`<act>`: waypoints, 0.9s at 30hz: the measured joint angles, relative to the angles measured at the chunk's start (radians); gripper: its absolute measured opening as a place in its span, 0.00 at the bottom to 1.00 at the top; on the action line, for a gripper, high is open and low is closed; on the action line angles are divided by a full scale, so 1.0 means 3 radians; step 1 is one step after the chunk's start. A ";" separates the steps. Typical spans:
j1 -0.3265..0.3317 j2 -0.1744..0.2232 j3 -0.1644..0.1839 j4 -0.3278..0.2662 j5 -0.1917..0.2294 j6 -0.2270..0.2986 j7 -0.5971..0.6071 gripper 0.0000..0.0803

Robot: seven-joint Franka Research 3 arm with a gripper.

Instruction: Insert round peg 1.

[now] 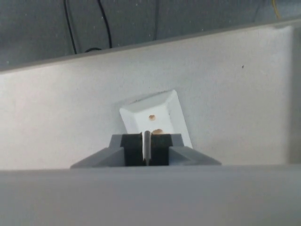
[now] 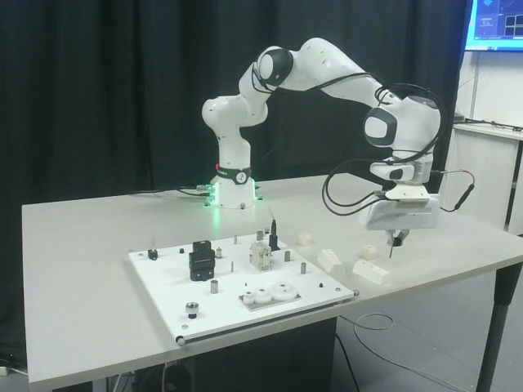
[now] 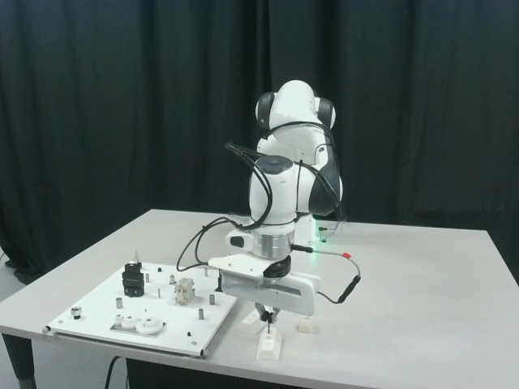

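My gripper (image 1: 146, 151) is shut on a thin grey round peg (image 1: 146, 143), which stands upright between the black pads and points down. Just below the peg lies a small white holder block (image 1: 165, 109) with two small holes in its top. In the first room view the gripper (image 2: 395, 238) hangs over this holder (image 2: 372, 271) near the table's front right edge, with the peg tip (image 2: 393, 251) a little above it. The second room view shows the gripper (image 3: 266, 314) above the same holder (image 3: 269, 347). The white assembly board (image 2: 163, 282) lies well to the side.
Two more white blocks (image 2: 330, 260) (image 2: 306, 238) sit between the holder and the board. The board (image 3: 97, 312) carries black and grey parts, white gears and upright pegs. The table's front edge (image 2: 458, 269) runs close to the holder. A cable (image 3: 336, 293) loops from the wrist.
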 joint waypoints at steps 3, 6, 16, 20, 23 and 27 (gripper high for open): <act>0.0001 0.0000 0.0000 0.0001 -0.0003 0.0000 0.0000 0.04; 0.0001 0.0000 0.0000 0.0002 -0.0005 0.0000 0.0000 0.04; 0.0001 -0.0014 -0.0016 0.0036 -0.0067 -0.0068 0.0000 0.04; 0.0001 -0.0040 -0.0037 0.0077 -0.0142 -0.0180 0.0000 0.04; 0.0000 -0.0081 -0.0058 0.0104 -0.0213 -0.0301 0.0000 0.04; -0.0005 -0.0153 -0.0095 0.0135 -0.0349 -0.0493 -0.0002 0.04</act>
